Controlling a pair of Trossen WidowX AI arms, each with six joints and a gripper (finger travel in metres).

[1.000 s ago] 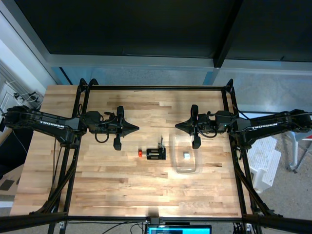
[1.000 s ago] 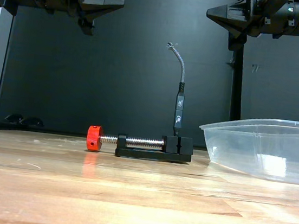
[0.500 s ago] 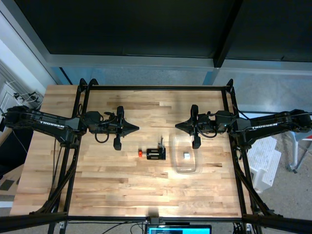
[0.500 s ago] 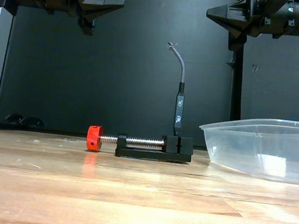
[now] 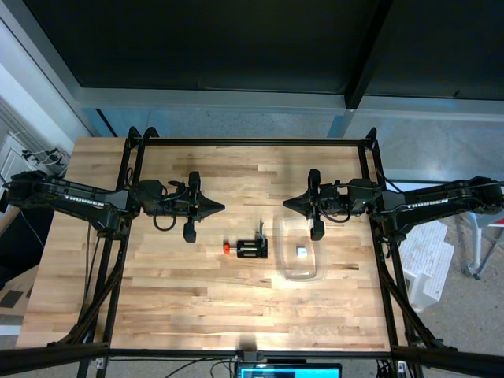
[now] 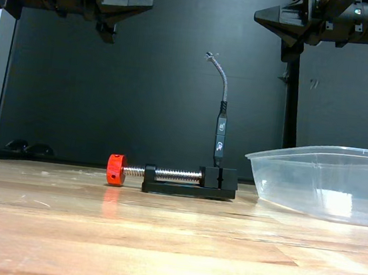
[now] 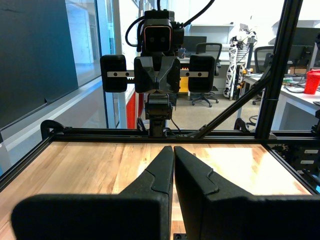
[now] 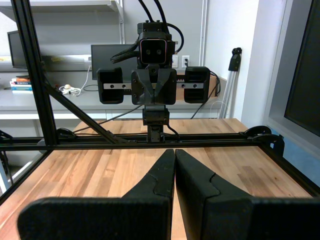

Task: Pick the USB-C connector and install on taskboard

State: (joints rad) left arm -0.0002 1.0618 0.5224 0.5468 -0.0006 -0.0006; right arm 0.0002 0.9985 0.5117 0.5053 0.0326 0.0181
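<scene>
The taskboard (image 5: 252, 250) (image 6: 191, 179), a small black block with an orange-red knob (image 6: 116, 169), lies mid-table. A dark grey USB-C connector (image 6: 220, 135) stands upright in the block's right end, a silvery braided stub curving above it; from above it shows as a thin line (image 5: 259, 229). My left gripper (image 5: 223, 208) (image 6: 150, 0) (image 7: 173, 148) hovers high to the block's upper left, shut and empty. My right gripper (image 5: 285, 204) (image 6: 256, 14) (image 8: 174, 151) hovers high to the upper right, also shut and empty. The two tips point at each other.
A clear plastic tray (image 5: 302, 273) (image 6: 339, 187) sits just right of the taskboard, with a small white square piece (image 5: 301, 251) inside. A black frame (image 5: 252, 142) runs around the table's edges.
</scene>
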